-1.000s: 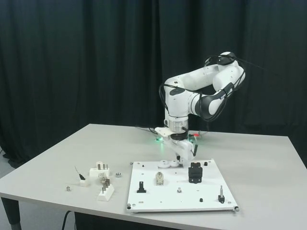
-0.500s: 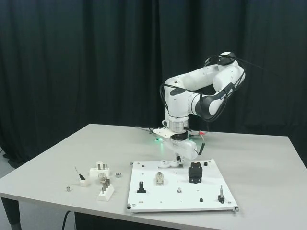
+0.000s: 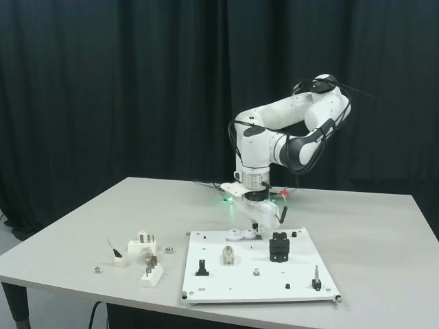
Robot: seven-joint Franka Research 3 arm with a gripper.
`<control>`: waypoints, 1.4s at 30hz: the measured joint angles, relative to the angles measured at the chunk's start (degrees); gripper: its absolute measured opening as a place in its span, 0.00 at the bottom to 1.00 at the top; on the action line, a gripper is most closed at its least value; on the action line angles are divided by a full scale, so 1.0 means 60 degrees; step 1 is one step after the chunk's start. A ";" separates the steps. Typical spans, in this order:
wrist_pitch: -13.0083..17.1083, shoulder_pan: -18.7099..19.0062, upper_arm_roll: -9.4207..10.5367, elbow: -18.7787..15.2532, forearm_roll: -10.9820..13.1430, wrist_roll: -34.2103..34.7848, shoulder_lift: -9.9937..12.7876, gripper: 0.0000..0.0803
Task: Insert small gear.
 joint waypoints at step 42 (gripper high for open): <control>0.0855 0.1063 -0.0126 0.0164 0.0028 -0.1791 0.0000 1.00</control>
